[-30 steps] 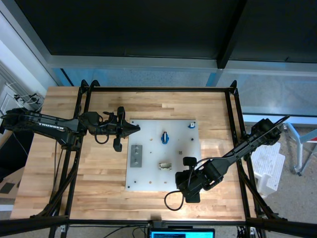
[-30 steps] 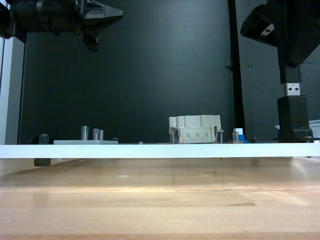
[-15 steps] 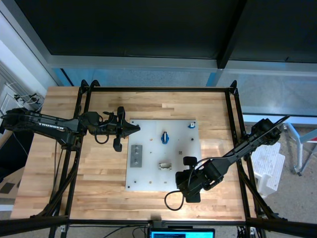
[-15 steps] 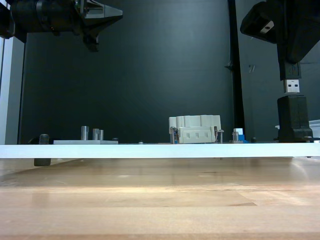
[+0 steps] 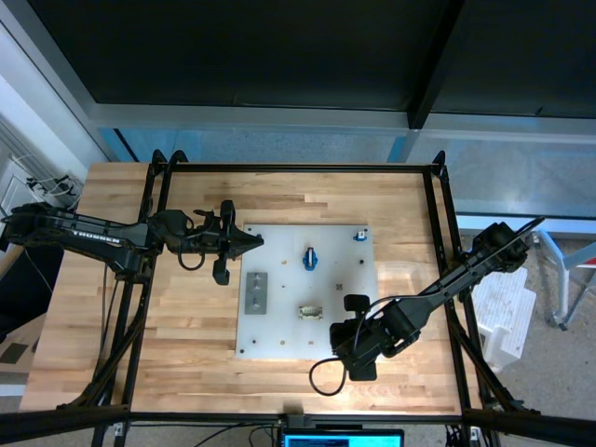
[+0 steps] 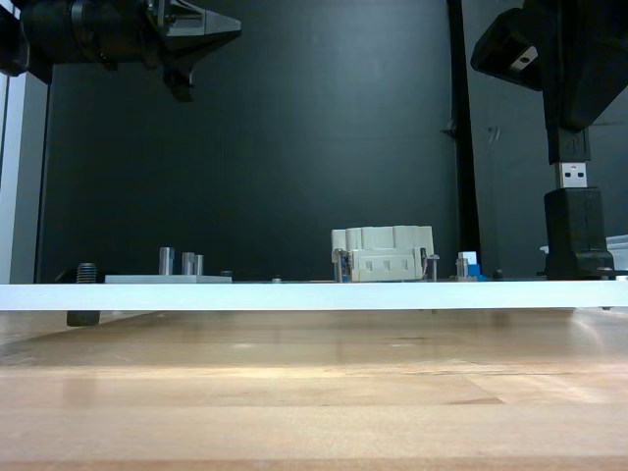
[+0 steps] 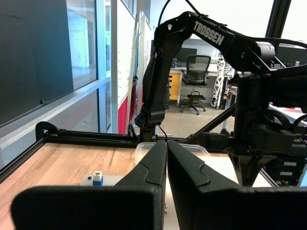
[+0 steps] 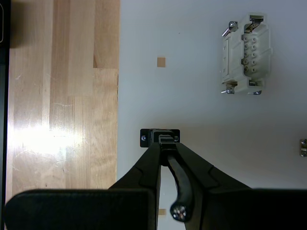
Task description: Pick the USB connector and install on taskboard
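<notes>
USB connector [image 6: 574,175]: pinched in the right gripper [image 8: 162,146], metal tip pointing down. It hangs just above a black socket [image 6: 579,231] near the taskboard's [image 5: 279,326] near right corner; not seated.

Left to right:
- Left gripper [image 7: 166,158]: fingers pressed together, holding nothing, raised over the board's left edge.
- Grey block [image 5: 254,292], then silver multi-pin connector [image 5: 310,312], both on the board.
- Right gripper: clamped on the plug, with the cable [image 8: 180,191] trailing back between its fingers.

The light wooden table [image 5: 121,354] carries a large flat white rectangular taskboard [image 5: 279,328] near its middle. A clear plastic tray [image 7: 143,147] lies beside it.
</notes>
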Available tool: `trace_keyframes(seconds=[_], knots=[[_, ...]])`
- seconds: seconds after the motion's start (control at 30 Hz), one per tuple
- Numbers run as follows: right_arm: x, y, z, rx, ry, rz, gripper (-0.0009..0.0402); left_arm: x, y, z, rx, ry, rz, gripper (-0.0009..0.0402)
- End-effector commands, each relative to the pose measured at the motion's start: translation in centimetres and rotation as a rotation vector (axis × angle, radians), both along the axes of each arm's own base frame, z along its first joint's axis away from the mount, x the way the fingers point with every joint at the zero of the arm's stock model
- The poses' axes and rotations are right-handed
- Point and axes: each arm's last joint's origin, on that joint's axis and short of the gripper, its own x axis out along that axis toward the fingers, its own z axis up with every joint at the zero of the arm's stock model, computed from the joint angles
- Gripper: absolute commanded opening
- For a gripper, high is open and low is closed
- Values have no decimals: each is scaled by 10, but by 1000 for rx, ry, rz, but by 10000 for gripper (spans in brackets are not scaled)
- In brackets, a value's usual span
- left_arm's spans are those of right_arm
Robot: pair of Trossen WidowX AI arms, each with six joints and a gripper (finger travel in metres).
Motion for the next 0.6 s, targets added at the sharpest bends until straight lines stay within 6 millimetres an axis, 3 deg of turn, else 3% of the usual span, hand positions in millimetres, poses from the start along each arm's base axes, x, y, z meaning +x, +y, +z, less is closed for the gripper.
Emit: trace_keyframes(seconds=[0.03, 0.6], knots=[[0, 0, -2, -6, 3, 2, 0, 0, 0, 0, 0, 0, 0, 0], [-2, -1, -8, -8, 7, 3, 0, 0, 0, 0, 0, 0, 0, 0]])
